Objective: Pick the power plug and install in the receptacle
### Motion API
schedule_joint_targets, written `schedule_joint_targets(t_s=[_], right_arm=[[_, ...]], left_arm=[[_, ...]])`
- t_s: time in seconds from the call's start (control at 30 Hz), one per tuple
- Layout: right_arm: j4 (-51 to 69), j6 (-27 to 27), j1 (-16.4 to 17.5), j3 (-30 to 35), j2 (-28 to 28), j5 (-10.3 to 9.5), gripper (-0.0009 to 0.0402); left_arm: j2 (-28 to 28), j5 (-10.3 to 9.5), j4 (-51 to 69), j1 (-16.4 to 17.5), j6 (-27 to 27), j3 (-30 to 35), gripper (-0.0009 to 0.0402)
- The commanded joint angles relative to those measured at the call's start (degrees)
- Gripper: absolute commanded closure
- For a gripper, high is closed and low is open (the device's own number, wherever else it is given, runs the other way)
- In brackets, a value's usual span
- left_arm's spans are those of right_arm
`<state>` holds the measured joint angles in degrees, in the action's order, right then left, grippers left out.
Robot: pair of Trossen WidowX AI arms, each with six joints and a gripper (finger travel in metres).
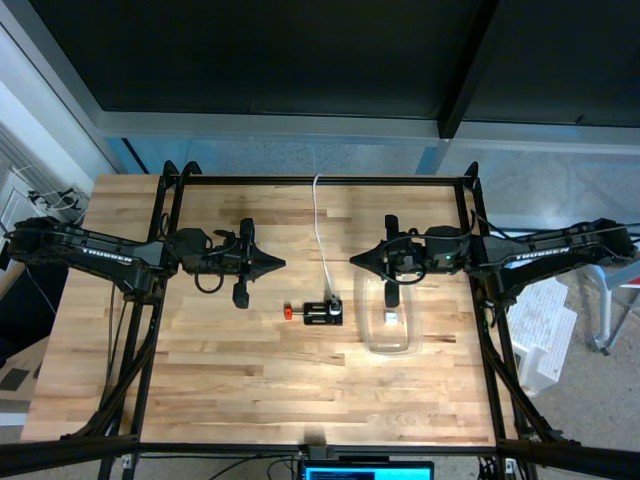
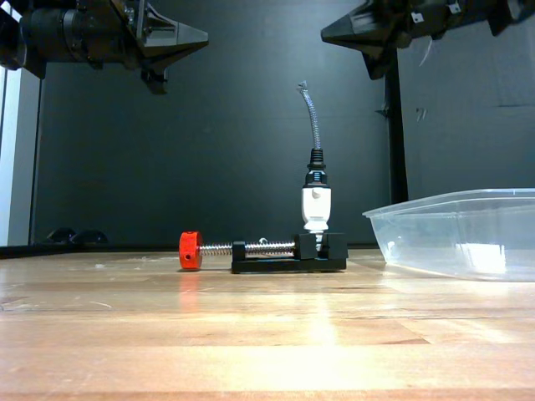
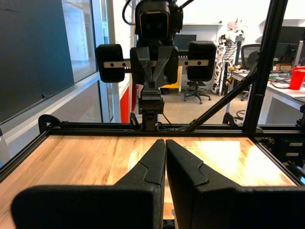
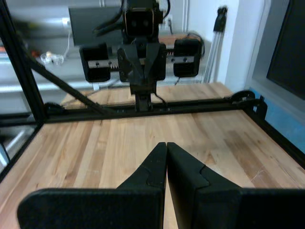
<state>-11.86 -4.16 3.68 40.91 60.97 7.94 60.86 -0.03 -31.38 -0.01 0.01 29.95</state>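
A wooden table (image 1: 220, 360) carries a clear tray (image 1: 390, 352), right of the table's middle, with a small white cube (image 1: 393, 317) lying in it. A black frame (image 1: 320, 180) runs round the table's edges. A lit blue screen (image 1: 368, 470) sits at the table's near edge, about midway along. A white stack (image 1: 545, 335) lies off the table's right edge. White cables (image 1: 45, 203) are tangled off its far left corner. Beyond the table, a red container (image 3: 296, 78) stands on a desk.
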Motion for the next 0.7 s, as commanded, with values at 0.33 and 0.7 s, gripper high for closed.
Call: schedule_joint_targets(t_s=[0.33,0.7], right_arm=[[-7.5,-1.0,-2.2,-8.5,-5.3,-4.70,0.0393],[-15.5,-1.4,-3.2,-13.3,-6.5,-6.58,0.0393]], left_arm=[[0.0,0.00,0.0,0.0,0.0,0.0,0.0393],[0.0,0.00,0.0,0.0,0.0,0.0,0.0393]])
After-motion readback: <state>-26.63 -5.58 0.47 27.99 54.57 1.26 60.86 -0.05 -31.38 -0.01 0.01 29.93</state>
